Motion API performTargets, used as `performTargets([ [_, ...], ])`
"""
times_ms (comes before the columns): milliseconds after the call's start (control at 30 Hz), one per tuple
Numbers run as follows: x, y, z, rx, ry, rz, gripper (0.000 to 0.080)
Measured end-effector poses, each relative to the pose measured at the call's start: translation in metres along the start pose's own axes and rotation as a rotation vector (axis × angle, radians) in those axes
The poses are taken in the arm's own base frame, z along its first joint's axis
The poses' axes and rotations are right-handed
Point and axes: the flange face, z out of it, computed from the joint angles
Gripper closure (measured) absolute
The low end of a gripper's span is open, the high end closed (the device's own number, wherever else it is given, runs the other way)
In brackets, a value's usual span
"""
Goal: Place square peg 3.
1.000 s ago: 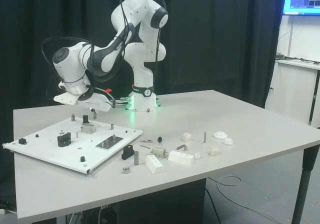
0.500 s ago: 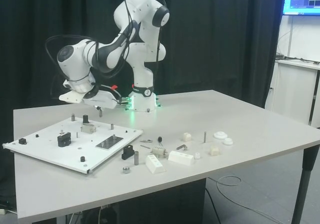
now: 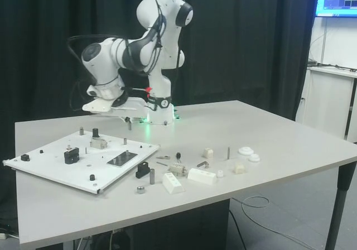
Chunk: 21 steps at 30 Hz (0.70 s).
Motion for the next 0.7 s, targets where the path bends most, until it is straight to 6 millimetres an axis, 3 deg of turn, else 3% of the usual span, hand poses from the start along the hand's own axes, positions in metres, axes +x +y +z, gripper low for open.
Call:
performTargets([
  [700,-0.112,-0.114,0.019,0.038,0.097,-0.107,0.0729],
])
